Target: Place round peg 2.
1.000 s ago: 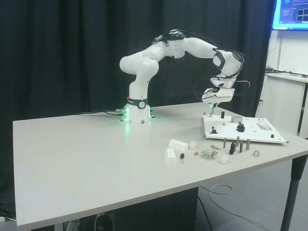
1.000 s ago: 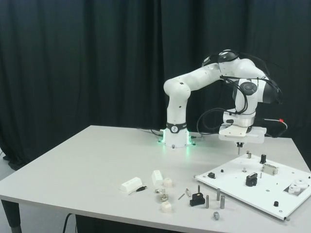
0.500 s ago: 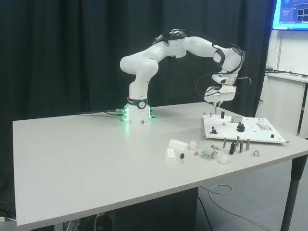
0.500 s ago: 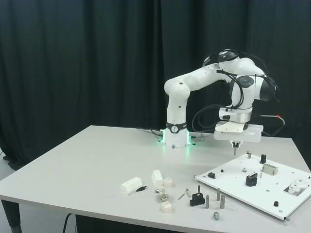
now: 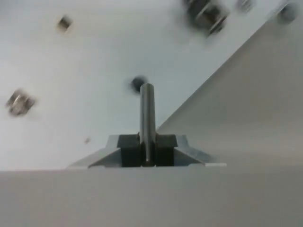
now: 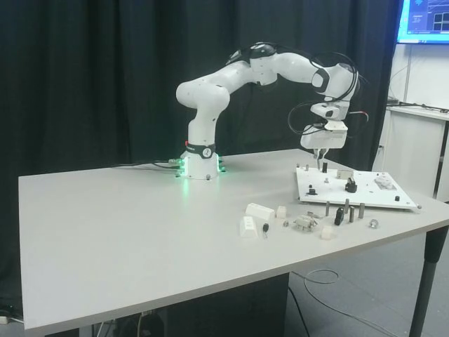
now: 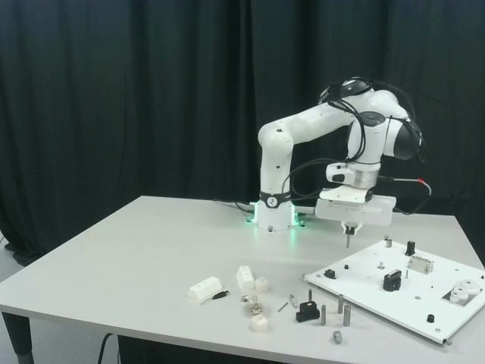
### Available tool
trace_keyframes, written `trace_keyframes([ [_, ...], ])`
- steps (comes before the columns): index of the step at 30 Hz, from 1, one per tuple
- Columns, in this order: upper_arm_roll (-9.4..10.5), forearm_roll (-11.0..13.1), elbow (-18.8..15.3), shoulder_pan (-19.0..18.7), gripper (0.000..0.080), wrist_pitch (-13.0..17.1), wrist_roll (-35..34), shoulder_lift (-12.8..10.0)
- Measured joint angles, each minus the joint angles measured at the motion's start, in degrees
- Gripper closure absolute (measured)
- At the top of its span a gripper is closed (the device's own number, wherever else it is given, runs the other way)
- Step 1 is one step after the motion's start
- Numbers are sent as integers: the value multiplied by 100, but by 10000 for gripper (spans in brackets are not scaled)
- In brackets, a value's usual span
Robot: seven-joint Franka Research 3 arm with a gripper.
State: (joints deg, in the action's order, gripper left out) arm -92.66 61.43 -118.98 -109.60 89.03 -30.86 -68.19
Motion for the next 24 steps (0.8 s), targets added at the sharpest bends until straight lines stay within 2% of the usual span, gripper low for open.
trace_keyframes([
  [7,62,-124,110,420,738,342,448,-9],
  [14,228,-148,242,896,738,659,937,-14],
  [24,512,-167,456,1574,738,826,1637,-37],
])
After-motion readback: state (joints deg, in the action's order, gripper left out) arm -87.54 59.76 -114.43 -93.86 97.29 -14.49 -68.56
